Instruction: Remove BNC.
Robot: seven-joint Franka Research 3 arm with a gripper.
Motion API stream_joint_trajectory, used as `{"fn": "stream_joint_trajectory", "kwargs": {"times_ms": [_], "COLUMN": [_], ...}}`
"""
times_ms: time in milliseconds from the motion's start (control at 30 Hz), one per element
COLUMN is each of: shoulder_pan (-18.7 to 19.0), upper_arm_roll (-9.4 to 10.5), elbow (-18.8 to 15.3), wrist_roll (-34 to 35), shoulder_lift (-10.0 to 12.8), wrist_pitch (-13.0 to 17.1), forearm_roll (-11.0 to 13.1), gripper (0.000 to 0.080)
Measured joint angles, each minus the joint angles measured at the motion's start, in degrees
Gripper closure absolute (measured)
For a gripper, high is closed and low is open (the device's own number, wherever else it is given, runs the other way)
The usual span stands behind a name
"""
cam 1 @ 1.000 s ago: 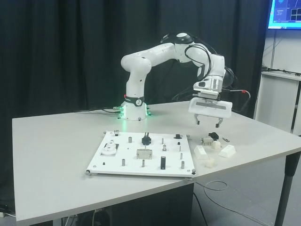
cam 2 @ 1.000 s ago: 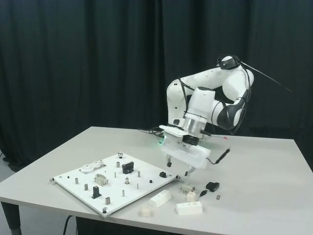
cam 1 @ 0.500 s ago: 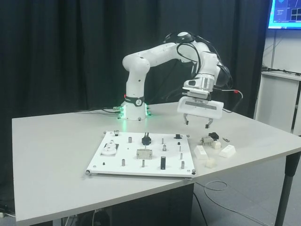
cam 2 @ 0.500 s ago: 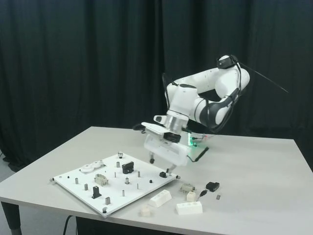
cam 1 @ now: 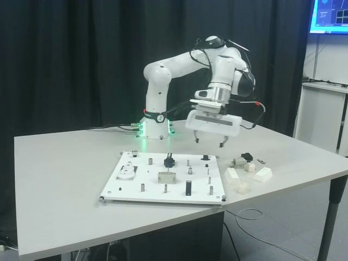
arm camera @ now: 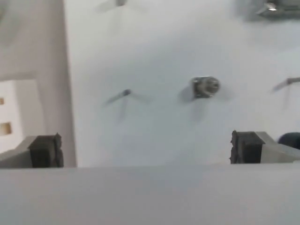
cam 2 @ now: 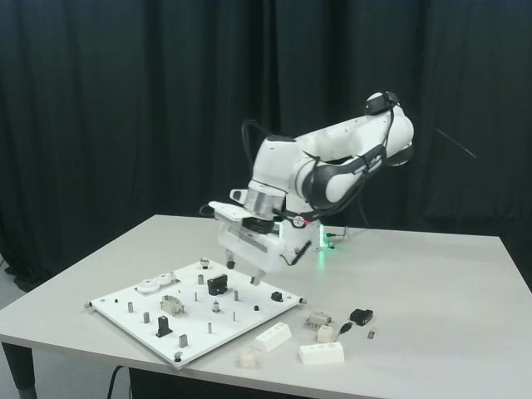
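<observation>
A black curtain (cam 1: 81, 54) closes off the room behind the rig, and a white cabinet (cam 1: 321, 114) stands at the far right. The grey surface (cam 1: 54, 163) carries everything. The white arm (cam 1: 174, 62), with a green light at its base, is bolted at the far side and reaches out over the middle.

Near the front edge lies a flat white square assembly board (cam 1: 128, 190) studded with small upright metal posts and a few black fittings. Several loose white plastic blocks (cam 1: 262, 174) lie to its right.

The white two-fingered hand (cam 1: 208, 143) hangs above the far right part of the board, well clear of it. It is released, its black fingertips (arm camera: 246, 146) spread wide with nothing between them.

I take the BNC to be the short grey metal cylindrical connector (arm camera: 205, 86) in the wrist view. It stands upright in the board, so its long axis points up toward the camera and it is seen almost end-on. It lies below the hand, ahead of the fingertip line and closer to one finger than the other.

In my judgement, the coming move depends on centring the open fingers over it, then descending straight along its axis.
</observation>
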Motion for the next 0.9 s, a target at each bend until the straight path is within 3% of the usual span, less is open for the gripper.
{"fn": "stream_joint_trajectory", "kwargs": {"times_ms": [333,567,900], "shoulder_pan": [-4.0,-6.3,-9.1], "upper_arm_roll": [-1.15,-1.28,-1.29], "elbow": [-1.2,-1.1,0.1], "wrist_roll": [9.1,17.0,22.6], "shoulder_lift": [0.0,0.0,0.2], "wrist_pitch": [-3.2,-5.1,-8.7], "forearm_roll": [3.6,3.8,5.1], "gripper": [0.0003,0.0003,0.0003]}}
